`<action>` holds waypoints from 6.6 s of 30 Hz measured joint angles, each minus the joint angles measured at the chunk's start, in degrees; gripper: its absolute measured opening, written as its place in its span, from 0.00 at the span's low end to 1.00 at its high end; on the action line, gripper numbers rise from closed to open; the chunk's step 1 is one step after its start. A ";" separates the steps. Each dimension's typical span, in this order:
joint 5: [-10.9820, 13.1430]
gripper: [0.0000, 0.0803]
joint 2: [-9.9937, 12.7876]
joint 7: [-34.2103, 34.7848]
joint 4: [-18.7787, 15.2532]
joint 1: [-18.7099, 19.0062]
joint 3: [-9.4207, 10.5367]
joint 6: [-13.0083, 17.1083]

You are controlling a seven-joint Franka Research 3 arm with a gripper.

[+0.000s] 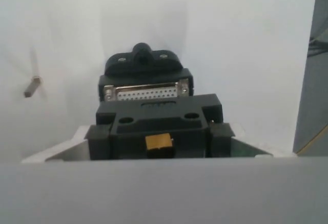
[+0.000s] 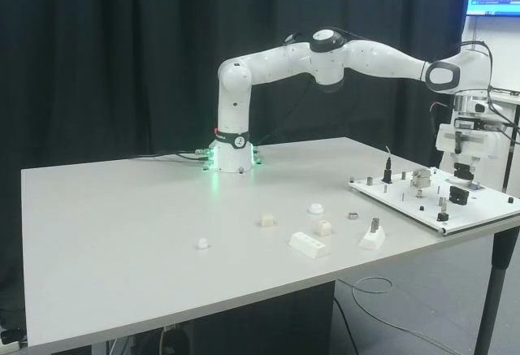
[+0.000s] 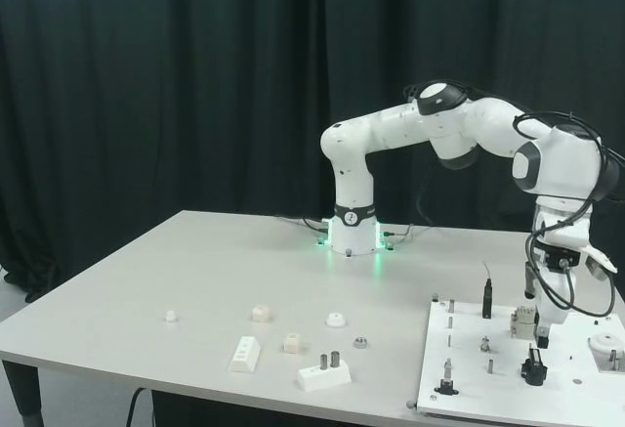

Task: Insert D-SUB.

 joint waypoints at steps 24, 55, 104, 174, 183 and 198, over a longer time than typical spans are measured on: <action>1.25 0.48 -1.29 -3.98 3.11 -4.13 3.03 -4.22; 0.16 0.48 -0.41 -3.51 3.41 -4.58 4.32 -2.50; -0.62 0.48 -0.32 -3.90 4.00 -5.67 6.20 -1.01; -1.81 0.48 -0.62 2.20 4.31 -5.36 6.96 -1.15; -2.42 0.48 -0.61 2.23 4.30 -5.42 6.96 -1.15; -2.62 0.48 -0.62 2.23 4.30 -5.46 6.96 -1.15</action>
